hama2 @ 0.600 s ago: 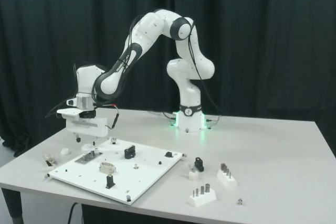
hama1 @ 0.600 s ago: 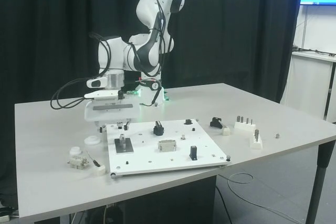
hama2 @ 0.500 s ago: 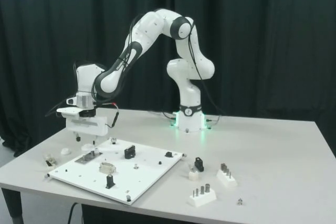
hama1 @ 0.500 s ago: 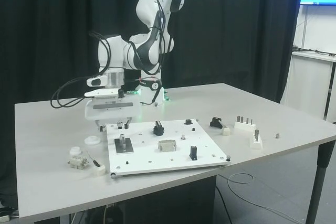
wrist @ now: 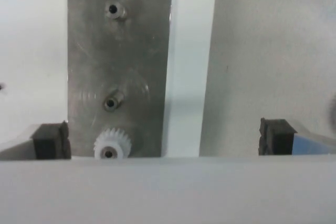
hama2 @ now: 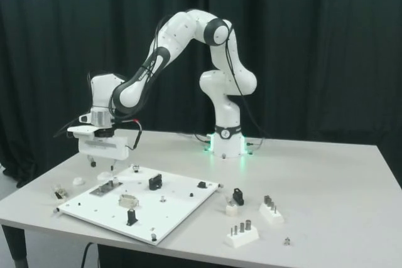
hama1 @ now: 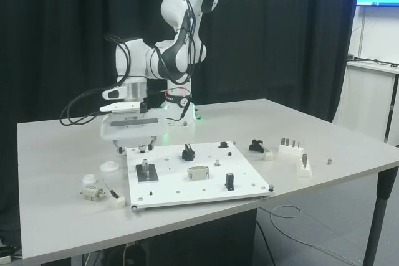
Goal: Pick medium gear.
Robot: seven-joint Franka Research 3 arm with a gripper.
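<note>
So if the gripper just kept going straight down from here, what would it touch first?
Probably the grey metal plate on the white board, or the bare board strip beside it. The gripper is open and empty. The white gear sits close to one fingertip, so that finger might clip it; depth is unclear.

Brushed metal, moulded plastic, matt board and glossy arm shells

The grey plate [wrist: 118, 72] looks like brushed metal with faint circular scuffs, its pegs [wrist: 114, 10] dull steel; the white gear [wrist: 112, 144] looks like matt toothed plastic. The white board [hama1: 193, 172] is smooth and matt, the grey tabletop [hama1: 56, 154] smooth with low sheen. The arm [hama2: 188, 36] has glossy white plastic shells; the black curtain [hama2: 326, 48] behind is matt cloth.
</note>
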